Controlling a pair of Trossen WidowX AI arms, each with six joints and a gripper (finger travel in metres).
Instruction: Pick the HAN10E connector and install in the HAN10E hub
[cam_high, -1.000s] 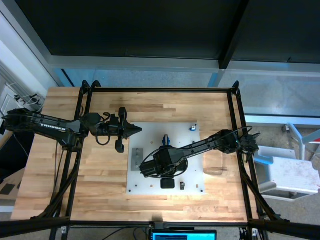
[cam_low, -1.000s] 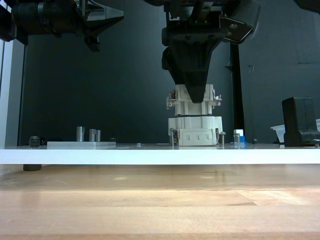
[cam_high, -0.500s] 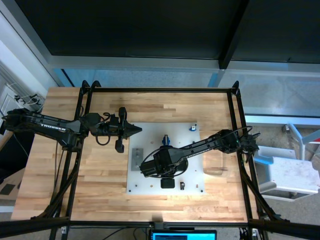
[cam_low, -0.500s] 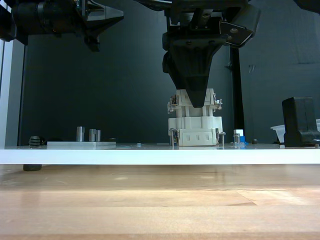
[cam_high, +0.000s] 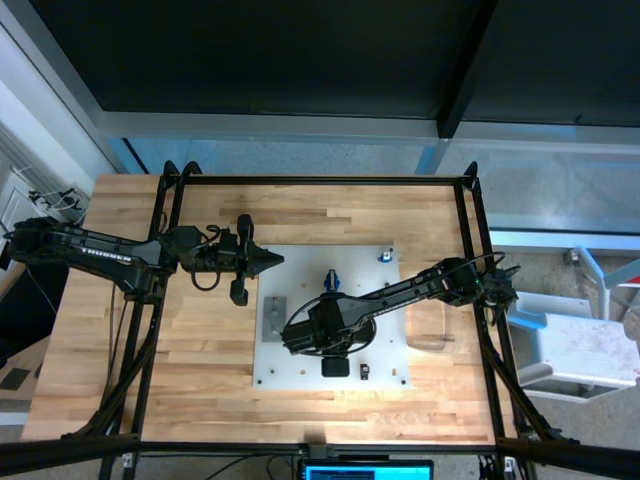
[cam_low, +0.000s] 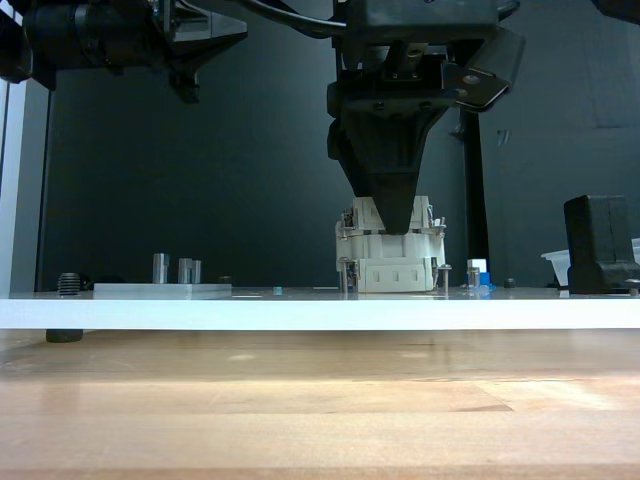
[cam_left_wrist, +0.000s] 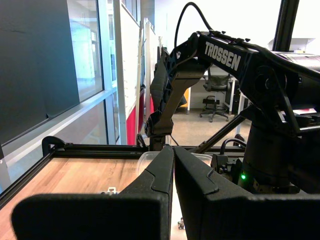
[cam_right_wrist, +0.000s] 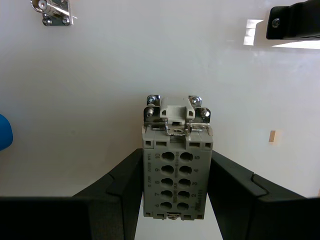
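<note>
- Wooden table (cam_high: 200, 400) carried a white board (cam_high: 300, 265) in its middle, with bare wood on every side of the board and a black frame (cam_high: 320, 181) running along the table's edges.
- On the board, the socket (cam_low: 392, 272) stood with open room to its left, up to a flat grey block (cam_low: 165, 289) with short metal pegs.
- On its right side, a small blue part (cam_low: 478, 275) stood just beside it, and a black part (cam_low: 600, 245) was well apart, near the board's edge.
- The left gripper (cam_high: 278, 260) hung high above the board's far left corner, jaws together, touching nothing.
- The right gripper (cam_low: 397, 218) pointed straight down over the socket, its jaws clamped on the long sides of the connector (cam_right_wrist: 175, 175).
- The connector sat upright on top of the socket, edges lined up with it; how deep it had entered I cannot tell.
- Its pale face showed ten round holes in two rows with small numbers, and one end had metal clips and screws.
</note>
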